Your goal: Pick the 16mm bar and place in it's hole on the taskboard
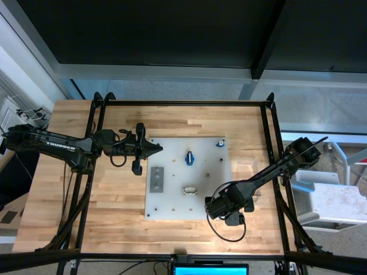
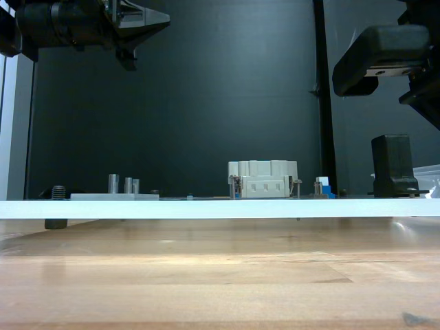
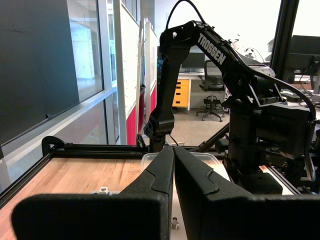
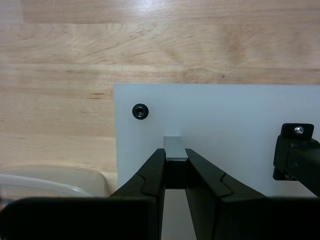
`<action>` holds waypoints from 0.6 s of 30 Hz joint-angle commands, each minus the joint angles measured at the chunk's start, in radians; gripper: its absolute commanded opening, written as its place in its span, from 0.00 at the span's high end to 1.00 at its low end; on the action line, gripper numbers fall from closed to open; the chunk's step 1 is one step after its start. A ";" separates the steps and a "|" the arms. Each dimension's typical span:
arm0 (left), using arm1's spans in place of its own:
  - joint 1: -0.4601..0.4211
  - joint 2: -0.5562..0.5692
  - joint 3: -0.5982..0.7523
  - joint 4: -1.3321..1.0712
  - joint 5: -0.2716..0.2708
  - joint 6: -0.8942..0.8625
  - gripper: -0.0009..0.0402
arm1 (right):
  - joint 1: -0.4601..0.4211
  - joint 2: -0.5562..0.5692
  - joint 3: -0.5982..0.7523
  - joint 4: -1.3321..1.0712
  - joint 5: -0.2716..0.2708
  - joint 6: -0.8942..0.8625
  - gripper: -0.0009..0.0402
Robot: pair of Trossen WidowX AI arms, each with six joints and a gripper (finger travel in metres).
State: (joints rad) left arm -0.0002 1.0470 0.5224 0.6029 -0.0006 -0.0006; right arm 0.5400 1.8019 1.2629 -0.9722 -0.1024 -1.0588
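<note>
- The left arm (image 1: 51,143) is stretched in from the left edge of the high view and held nearly level.
- The left hand (image 1: 153,148) is seen left of centre in that view and at the upper left of the low view. Its fingers (image 3: 160,172) are pressed together tip to tip.
- The right arm (image 1: 275,169) is angled from the right edge toward the lower centre-right.
- The right hand (image 1: 221,207) is pointed downward. Its fingers (image 4: 152,175) are clamped on the 16mm bar (image 4: 175,149), gripped at the tips.
</note>
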 commanded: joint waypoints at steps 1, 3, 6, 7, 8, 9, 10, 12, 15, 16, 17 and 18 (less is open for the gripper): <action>0.000 0.000 0.000 0.000 0.000 0.000 0.98 | -0.003 0.000 -0.006 -0.002 0.016 0.004 0.98; 0.000 0.000 0.000 0.000 0.000 0.000 0.98 | -0.004 -0.002 -0.006 -0.001 0.030 0.006 0.96; 0.000 0.000 0.000 0.000 0.000 0.000 0.98 | -0.004 -0.010 -0.006 -0.001 0.032 0.006 0.91; 0.000 0.000 0.000 0.000 0.000 0.000 0.98 | -0.004 -0.013 -0.006 -0.002 0.032 0.006 0.89; 0.000 0.000 0.000 0.000 0.000 0.000 0.98 | -0.004 -0.014 -0.006 -0.002 0.032 0.007 0.86; 0.000 0.000 0.000 0.000 0.000 0.000 0.98 | -0.004 -0.015 -0.006 -0.001 0.032 0.007 0.84; 0.000 0.000 0.000 0.000 0.000 0.000 0.98 | -0.004 -0.016 -0.006 -0.001 0.032 0.007 0.80; 0.000 0.000 0.000 0.000 0.000 0.000 0.98 | -0.004 -0.016 -0.006 -0.001 0.032 0.007 0.75; 0.000 0.000 0.000 0.000 0.000 0.000 0.98 | -0.004 -0.018 -0.003 -0.004 0.032 0.007 0.67; 0.000 0.000 0.000 0.000 0.000 0.000 0.98 | -0.004 -0.019 -0.003 -0.004 0.032 0.007 0.64; 0.000 0.000 0.000 0.000 0.000 0.000 0.98 | -0.003 -0.022 -0.003 -0.006 0.032 0.007 0.62; 0.000 0.000 0.000 0.000 0.000 0.000 0.98 | -0.003 -0.024 -0.003 -0.009 0.032 0.007 0.61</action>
State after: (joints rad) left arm -0.0002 1.0470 0.5224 0.6029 -0.0006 -0.0010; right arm 0.5365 1.7821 1.2564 -0.9813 -0.0715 -1.0519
